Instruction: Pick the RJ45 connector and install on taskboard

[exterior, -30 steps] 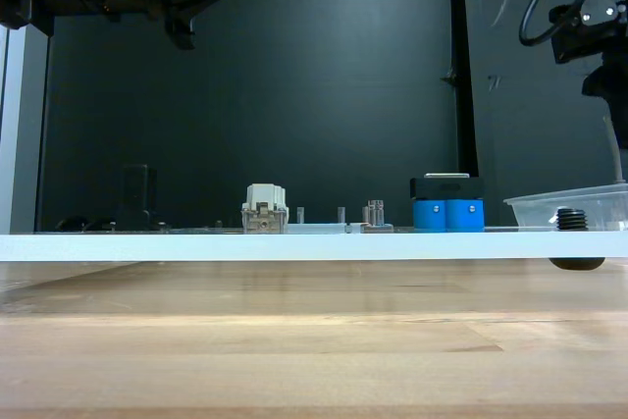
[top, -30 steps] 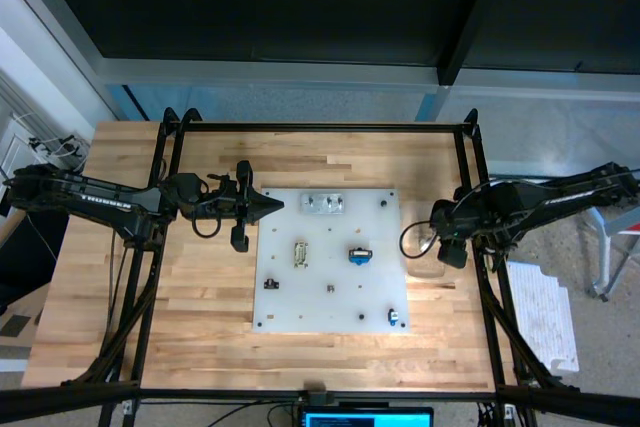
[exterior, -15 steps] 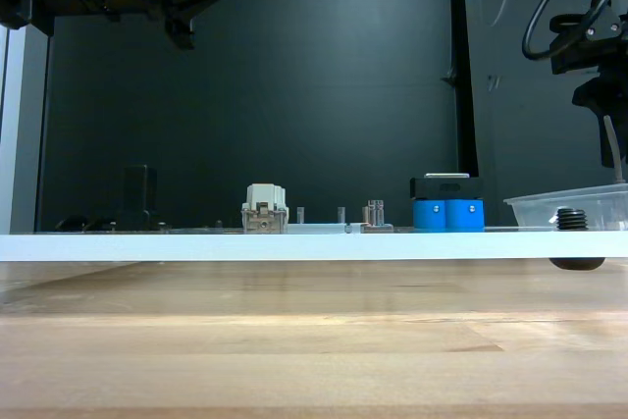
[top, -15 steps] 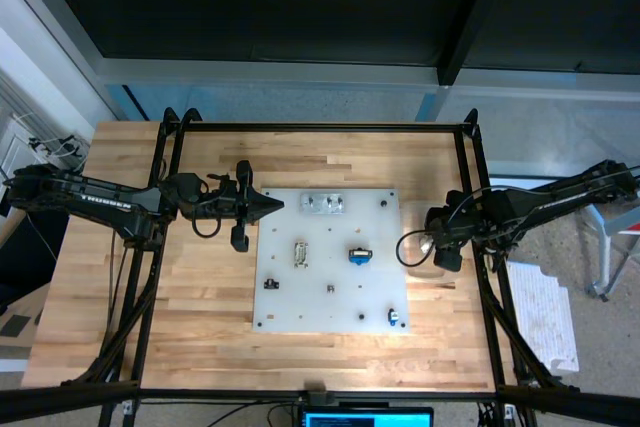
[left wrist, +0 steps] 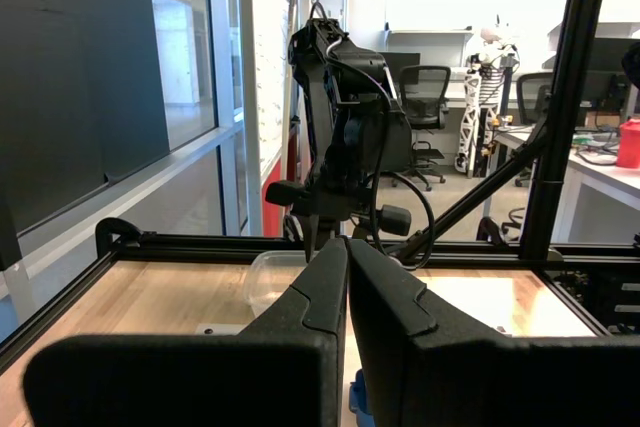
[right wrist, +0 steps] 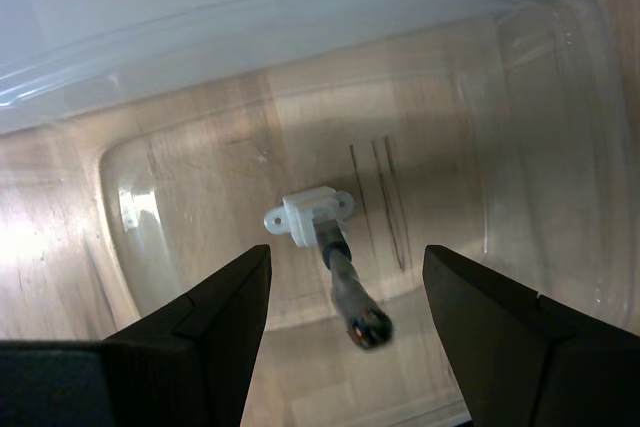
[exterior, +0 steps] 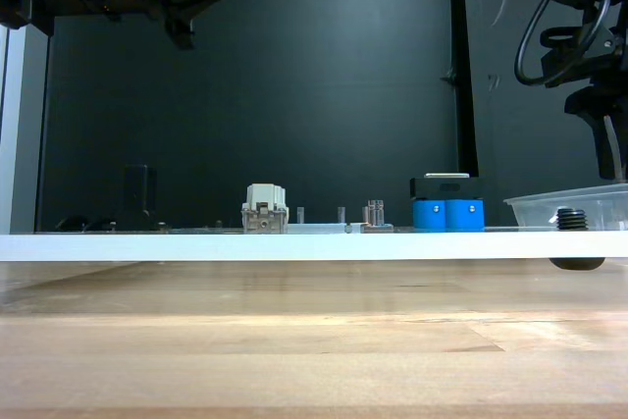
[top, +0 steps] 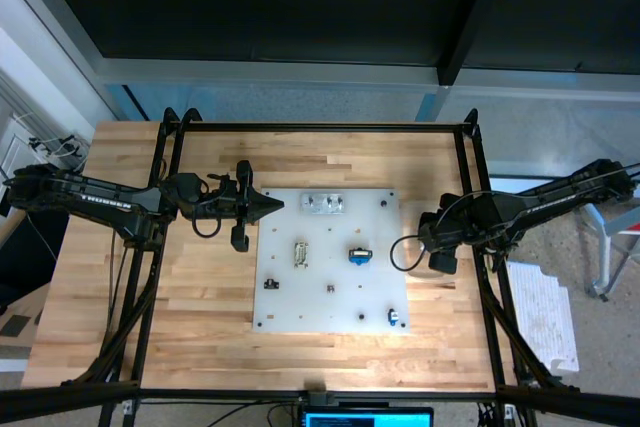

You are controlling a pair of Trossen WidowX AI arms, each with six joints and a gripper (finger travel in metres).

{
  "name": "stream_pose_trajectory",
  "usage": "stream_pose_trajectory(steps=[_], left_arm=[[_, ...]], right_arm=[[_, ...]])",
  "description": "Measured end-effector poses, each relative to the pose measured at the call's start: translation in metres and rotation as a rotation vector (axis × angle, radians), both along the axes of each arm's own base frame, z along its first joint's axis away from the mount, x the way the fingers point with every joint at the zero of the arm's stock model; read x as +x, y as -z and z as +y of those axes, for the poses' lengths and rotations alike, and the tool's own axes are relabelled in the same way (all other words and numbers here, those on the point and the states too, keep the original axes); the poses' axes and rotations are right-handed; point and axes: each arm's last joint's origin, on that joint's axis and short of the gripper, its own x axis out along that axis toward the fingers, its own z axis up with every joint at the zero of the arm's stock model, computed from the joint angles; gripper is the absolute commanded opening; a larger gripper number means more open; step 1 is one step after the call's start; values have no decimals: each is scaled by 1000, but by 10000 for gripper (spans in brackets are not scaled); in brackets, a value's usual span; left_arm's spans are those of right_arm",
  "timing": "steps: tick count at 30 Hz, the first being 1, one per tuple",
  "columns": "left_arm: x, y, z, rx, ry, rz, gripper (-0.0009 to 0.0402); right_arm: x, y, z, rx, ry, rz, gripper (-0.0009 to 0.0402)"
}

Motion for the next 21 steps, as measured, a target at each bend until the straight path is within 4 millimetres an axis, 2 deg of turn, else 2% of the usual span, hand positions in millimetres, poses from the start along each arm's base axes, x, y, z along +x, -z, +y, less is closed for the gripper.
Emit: stream_pose_trajectory(steps=[15,18,21], left_arm=[[0,0,0,0,0,0,0],[0,0,0,0,0,0,0],[0,0,0,0,0,0,0]], right_arm=[[9,10,3,-7,-17,50,211],[10,11,3,-6,-20,55,196],[11,12,3,-5,-27,60,163]])
